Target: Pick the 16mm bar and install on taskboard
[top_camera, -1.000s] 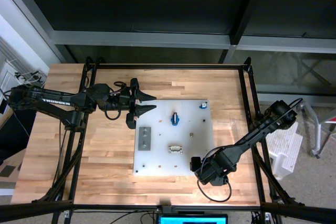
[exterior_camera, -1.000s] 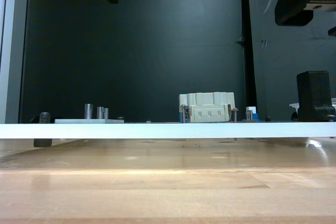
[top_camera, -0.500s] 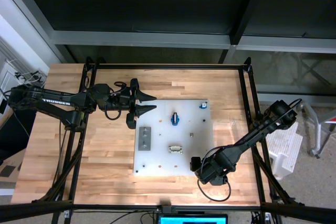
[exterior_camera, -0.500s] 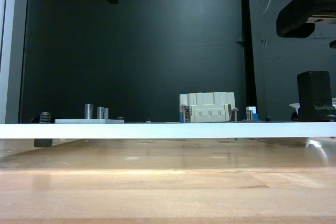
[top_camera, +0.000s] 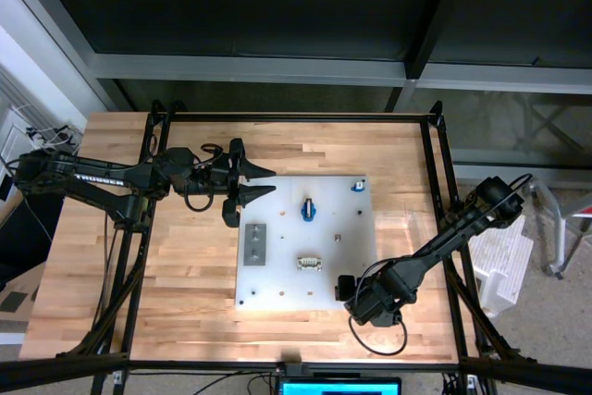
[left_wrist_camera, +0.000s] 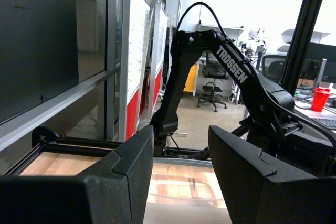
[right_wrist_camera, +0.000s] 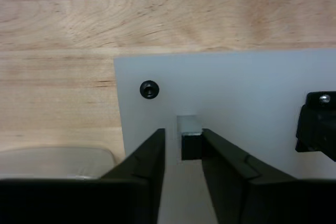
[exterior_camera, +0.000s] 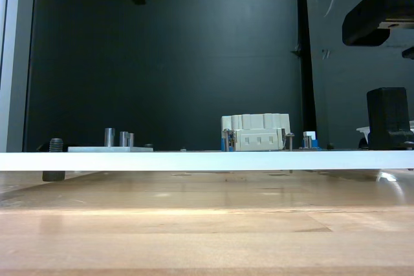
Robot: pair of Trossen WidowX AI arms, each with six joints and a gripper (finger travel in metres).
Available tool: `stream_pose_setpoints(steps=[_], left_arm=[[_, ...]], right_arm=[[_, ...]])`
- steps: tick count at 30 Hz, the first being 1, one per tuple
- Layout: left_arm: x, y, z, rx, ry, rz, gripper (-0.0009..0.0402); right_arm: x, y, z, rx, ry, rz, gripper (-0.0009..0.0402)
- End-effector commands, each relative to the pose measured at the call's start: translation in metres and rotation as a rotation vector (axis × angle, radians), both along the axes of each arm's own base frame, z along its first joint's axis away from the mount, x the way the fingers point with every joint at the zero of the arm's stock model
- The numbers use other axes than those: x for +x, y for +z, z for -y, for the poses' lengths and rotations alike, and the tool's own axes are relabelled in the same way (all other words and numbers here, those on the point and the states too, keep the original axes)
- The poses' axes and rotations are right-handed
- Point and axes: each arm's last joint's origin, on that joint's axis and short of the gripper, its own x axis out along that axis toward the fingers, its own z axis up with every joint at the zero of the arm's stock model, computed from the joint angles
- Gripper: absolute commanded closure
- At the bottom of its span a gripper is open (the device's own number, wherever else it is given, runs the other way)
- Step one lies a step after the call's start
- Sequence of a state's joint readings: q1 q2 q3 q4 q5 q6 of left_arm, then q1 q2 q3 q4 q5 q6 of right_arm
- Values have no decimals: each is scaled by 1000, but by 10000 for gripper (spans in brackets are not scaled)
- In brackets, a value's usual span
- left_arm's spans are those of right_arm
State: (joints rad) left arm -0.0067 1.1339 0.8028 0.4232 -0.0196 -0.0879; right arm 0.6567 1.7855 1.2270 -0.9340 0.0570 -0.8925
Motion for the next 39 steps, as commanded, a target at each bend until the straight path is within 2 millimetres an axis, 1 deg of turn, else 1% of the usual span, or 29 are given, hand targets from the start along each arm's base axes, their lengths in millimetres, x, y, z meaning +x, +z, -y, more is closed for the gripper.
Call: stream_pose_setpoints(steps=[1, 6, 11, 15, 19, 35, 39], left_arm=[[0, 0, 0, 0, 0, 0, 253], [0, 0, 0, 0, 0, 0, 253], [0, 0, 0, 0, 0, 0, 253], [0, 0, 0, 0, 0, 1, 253], [0, 0, 0, 0, 0, 1, 253], [0, 0, 0, 0, 0, 1, 253], [0, 0, 0, 0, 0, 0, 253]], right_arm=[[-1, 5, 0, 8, 3, 17, 250], [-5, 15, 4, 11, 2, 22, 210], [-13, 31, 10, 22, 2, 40, 196], [-20, 45, 15, 25, 2, 57, 197], [-24, 52, 19, 17, 0, 72, 196], [-25, 54, 19, 27, -42, 75, 198], [-26, 58, 21, 54, -142, 89, 226]])
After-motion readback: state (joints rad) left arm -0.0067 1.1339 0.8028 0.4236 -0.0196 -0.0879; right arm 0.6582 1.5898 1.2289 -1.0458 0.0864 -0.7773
